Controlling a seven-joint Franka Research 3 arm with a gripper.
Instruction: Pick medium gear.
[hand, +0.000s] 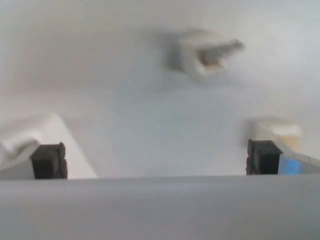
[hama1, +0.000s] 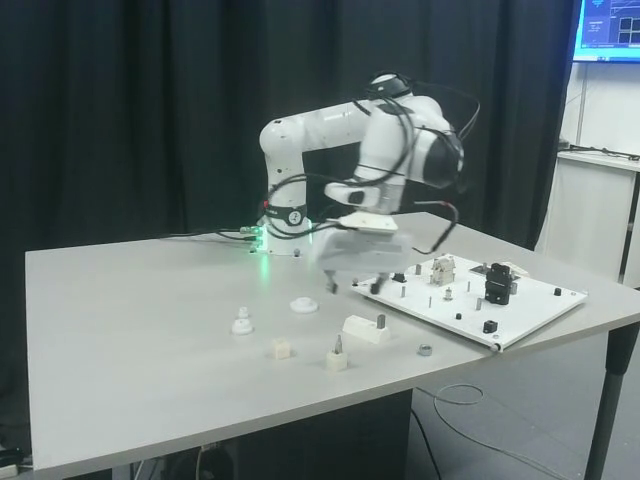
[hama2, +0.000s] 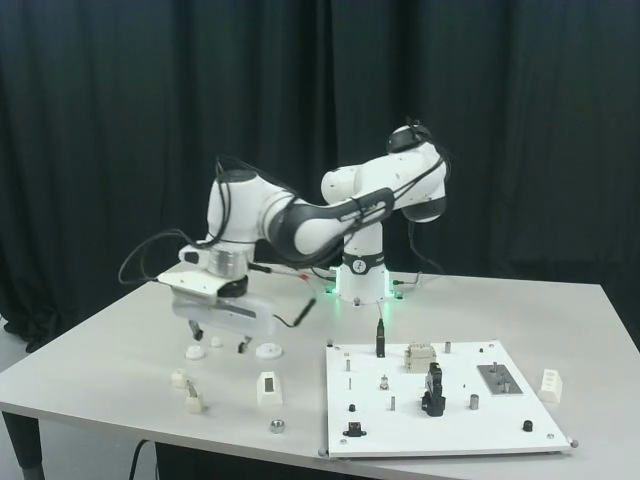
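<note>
Nearest the wrist lens, two black fingertips (hand: 49, 161) of the pincer (hama2: 218, 338), spread wide and empty above the grey bench (hama1: 130, 330). Medium gear (hama1: 304, 305) flat on the bench, near below. Probably light, stiff, smooth plastic; best pinched across the rim.
</note>
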